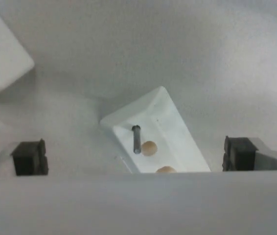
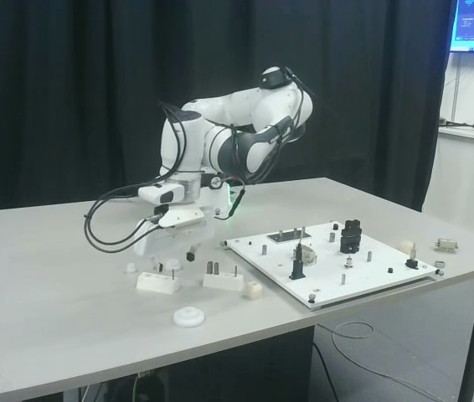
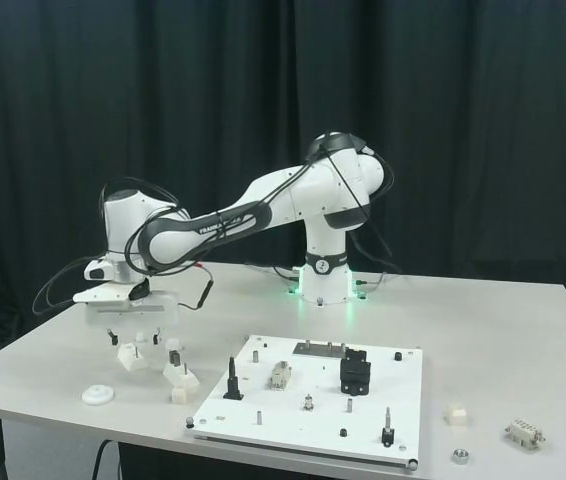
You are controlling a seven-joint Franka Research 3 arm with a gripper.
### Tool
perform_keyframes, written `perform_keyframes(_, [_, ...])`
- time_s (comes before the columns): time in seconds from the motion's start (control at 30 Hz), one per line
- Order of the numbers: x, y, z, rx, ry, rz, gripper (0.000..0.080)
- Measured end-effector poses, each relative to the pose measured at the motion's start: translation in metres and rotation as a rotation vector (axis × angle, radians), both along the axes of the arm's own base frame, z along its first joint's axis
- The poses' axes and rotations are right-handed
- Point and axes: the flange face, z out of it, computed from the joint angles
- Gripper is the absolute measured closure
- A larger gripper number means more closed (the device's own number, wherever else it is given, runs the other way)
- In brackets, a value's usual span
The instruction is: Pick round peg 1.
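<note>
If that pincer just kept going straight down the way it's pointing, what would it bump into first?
Most likely the thin grey peg standing upright in the white block, which sits between the open pincer fingers. The block itself comes next. Depth is hard to judge here.
</note>
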Motion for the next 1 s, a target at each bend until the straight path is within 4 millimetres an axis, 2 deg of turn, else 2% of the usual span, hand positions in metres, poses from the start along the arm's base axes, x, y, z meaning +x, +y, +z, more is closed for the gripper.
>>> perform_keyframes(0.6, [0.000, -0.005, -0.022, 0.012, -0.003, -0.010, 0.0003])
perform_keyframes(0.63, [0.000, -0.005, -0.022, 0.012, -0.003, -0.012, 0.0122])
perform_keyframes(0.87, [0.000, -0.004, -0.025, 0.007, -0.004, -0.021, 0.0122])
perform_keyframes(0.9, [0.001, -0.004, -0.025, 0.007, -0.004, -0.021, 0.0284])
perform_keyframes(0.93, [0.001, -0.004, -0.025, 0.007, -0.004, -0.021, 0.0284])
perform_keyframes(0.97, [0.001, -0.004, -0.025, 0.006, -0.004, -0.021, 0.0460])
perform_keyframes(1.0, [0.001, -0.004, -0.025, 0.006, -0.005, -0.021, 0.0460])
